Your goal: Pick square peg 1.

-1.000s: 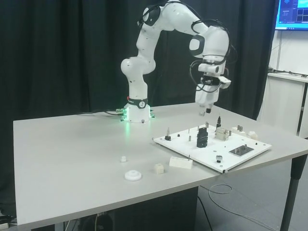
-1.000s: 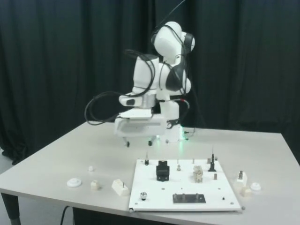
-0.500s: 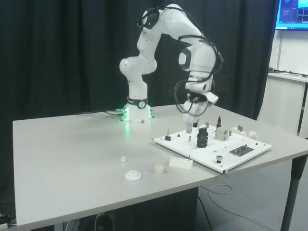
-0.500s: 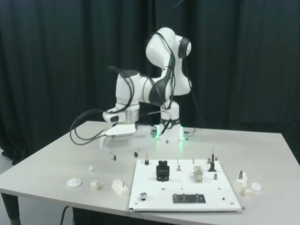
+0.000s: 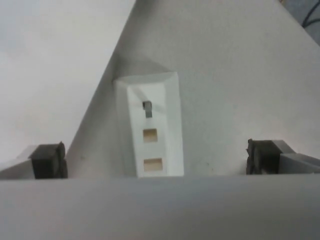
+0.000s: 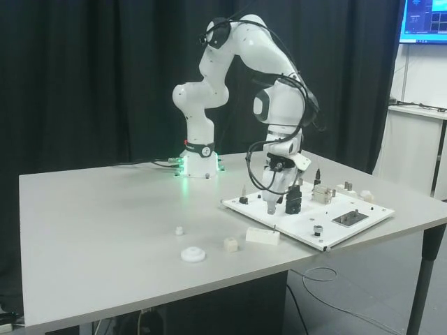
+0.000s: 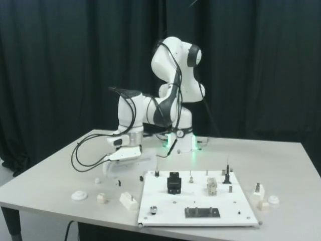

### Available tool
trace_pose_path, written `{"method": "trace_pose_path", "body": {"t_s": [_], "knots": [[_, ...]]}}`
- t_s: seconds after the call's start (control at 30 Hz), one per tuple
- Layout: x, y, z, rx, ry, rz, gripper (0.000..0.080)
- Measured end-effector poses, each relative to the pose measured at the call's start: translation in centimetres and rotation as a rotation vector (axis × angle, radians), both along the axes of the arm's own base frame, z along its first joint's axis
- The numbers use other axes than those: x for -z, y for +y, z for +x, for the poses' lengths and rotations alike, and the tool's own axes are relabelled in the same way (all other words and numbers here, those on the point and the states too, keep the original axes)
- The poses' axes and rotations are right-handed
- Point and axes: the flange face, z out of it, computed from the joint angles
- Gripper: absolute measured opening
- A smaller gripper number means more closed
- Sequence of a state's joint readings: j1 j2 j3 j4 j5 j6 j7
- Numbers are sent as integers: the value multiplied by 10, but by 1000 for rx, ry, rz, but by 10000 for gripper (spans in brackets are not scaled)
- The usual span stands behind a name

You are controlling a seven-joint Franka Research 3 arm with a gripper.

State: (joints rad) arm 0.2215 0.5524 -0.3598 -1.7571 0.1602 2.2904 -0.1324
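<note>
A small grey square peg [image 5: 147, 109] stands upright in a white block [image 5: 152, 130], with two bare square holes beside it. That white block [image 6: 262, 236] lies on the grey table just off the white board's edge, and the second room view shows the block [image 7: 129, 201] with its peg [image 7: 132, 197]. My gripper [image 5: 155, 159] hangs above the block, open, its black fingertips [image 5: 47, 161] spread wide on either side and touching nothing. It hovers a little above the table [image 6: 278, 206] [image 7: 129, 181].
The white board [image 6: 349, 234] carries a black fixture [image 6: 292, 199], several pins and a dark plate [image 6: 349, 219]. Near the block lie a white cube [image 6: 230, 244], a white disc [image 6: 193, 255] and a small white piece [image 6: 179, 229]. The table's front edge is close.
The arm has swung from high over the board's far side down and across to just above the white block. The block and peg have not moved.
</note>
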Motion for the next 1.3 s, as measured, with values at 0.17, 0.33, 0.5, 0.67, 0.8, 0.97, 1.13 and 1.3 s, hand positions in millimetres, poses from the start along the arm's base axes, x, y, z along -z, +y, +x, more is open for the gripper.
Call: {"method": "trace_pose_path", "body": {"t_s": [0.17, 0.33, 0.5, 0.67, 0.8, 0.97, 1.13, 1.3], "knots": [[11, 4, 1, -11, 1, 1, 800], [22, 8, 2, -30, -4, -3, 800], [34, 10, 3, -39, -12, -10, 800], [44, 9, 1, -42, -17, -17, 800], [52, 8, -2, -40, -18, -21, 800], [61, 7, -3, -39, -16, -23, 800], [68, 6, -6, -38, -18, -21, 800], [70, 5, -6, -36, -20, -17, 706]]}}
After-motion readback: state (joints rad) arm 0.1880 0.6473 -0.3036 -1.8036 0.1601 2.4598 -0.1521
